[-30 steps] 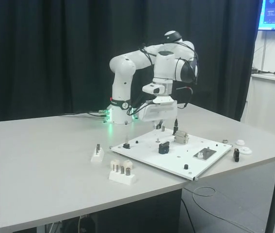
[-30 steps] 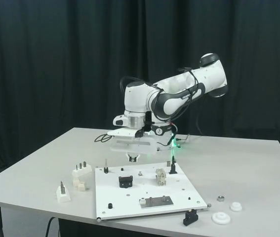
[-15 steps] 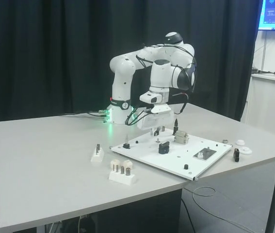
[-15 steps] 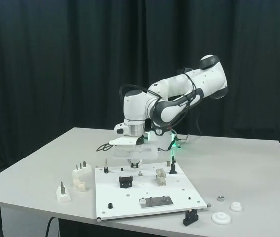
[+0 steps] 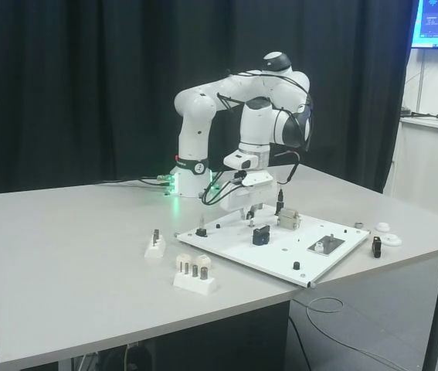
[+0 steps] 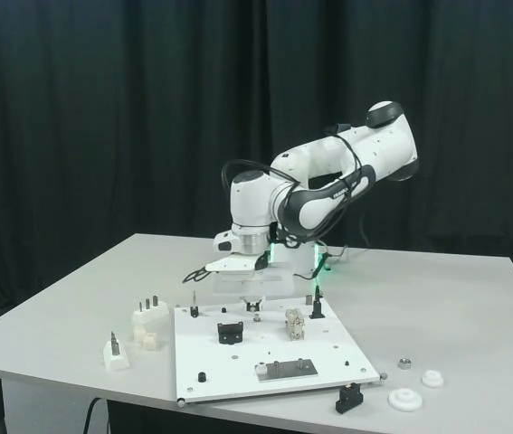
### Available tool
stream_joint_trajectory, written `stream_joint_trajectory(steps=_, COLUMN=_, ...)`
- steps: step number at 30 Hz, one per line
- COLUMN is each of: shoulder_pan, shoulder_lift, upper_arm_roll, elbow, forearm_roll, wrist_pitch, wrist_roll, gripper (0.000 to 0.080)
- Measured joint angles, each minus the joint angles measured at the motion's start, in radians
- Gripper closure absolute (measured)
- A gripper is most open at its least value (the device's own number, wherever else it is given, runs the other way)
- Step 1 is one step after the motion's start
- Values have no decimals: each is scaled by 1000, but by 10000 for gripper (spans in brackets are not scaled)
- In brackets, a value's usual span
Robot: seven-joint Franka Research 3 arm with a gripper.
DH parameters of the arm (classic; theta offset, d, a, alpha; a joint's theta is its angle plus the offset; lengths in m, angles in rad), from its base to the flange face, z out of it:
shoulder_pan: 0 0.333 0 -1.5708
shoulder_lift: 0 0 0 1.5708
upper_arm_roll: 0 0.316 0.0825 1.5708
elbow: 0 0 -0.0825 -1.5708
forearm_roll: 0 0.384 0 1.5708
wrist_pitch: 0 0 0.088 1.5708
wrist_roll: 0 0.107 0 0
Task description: Insert BNC.
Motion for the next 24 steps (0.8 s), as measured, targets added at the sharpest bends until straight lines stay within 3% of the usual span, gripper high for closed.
stream_joint_trajectory(steps=24, shoulder_pan=37, shoulder_lift=0, upper_arm_roll=8, elbow=-19, forearm_roll=28, wrist_pitch=20, wrist_roll=4, gripper=677)
